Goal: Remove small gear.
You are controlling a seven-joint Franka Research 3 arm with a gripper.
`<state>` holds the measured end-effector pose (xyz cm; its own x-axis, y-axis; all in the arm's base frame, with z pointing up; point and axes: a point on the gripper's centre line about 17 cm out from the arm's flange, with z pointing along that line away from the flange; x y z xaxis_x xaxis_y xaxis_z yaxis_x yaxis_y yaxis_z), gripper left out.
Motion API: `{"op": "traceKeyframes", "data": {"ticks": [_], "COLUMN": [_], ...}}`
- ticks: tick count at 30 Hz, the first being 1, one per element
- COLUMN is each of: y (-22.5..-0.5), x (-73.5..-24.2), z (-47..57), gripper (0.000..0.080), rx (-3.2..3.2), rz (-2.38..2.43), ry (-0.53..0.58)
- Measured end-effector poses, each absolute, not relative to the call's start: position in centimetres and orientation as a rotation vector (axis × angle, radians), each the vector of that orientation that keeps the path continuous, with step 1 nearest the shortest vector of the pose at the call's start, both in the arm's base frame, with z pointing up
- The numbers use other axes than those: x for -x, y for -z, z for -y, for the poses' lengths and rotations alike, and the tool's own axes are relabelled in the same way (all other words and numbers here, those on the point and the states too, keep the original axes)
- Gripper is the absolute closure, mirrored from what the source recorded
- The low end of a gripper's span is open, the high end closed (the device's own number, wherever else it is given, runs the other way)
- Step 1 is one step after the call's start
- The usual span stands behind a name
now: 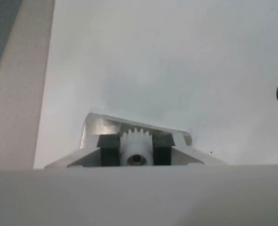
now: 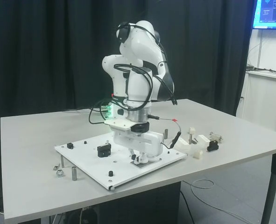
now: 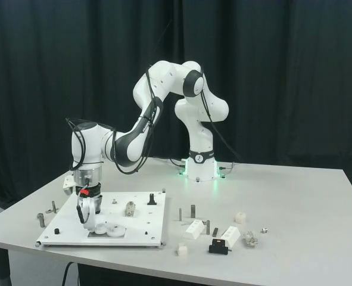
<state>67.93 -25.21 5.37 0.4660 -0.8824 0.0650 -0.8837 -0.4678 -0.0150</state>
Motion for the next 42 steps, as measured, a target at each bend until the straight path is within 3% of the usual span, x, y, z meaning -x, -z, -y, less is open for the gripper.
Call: {"op": "traceKeyframes", "data": {"ticks": [13,33,42], "y": [-5.38,-5.41,-5.45], "x": [-67.97,-67.99,-67.97], "z": [25.12,25.07,25.19], "gripper": [0.0665,0.0665,0.0665], "rx": [-2.847,-2.870,-2.779], "rz": [1.254,1.176,1.384], "ry": [-0.094,-0.092,-0.097]}}
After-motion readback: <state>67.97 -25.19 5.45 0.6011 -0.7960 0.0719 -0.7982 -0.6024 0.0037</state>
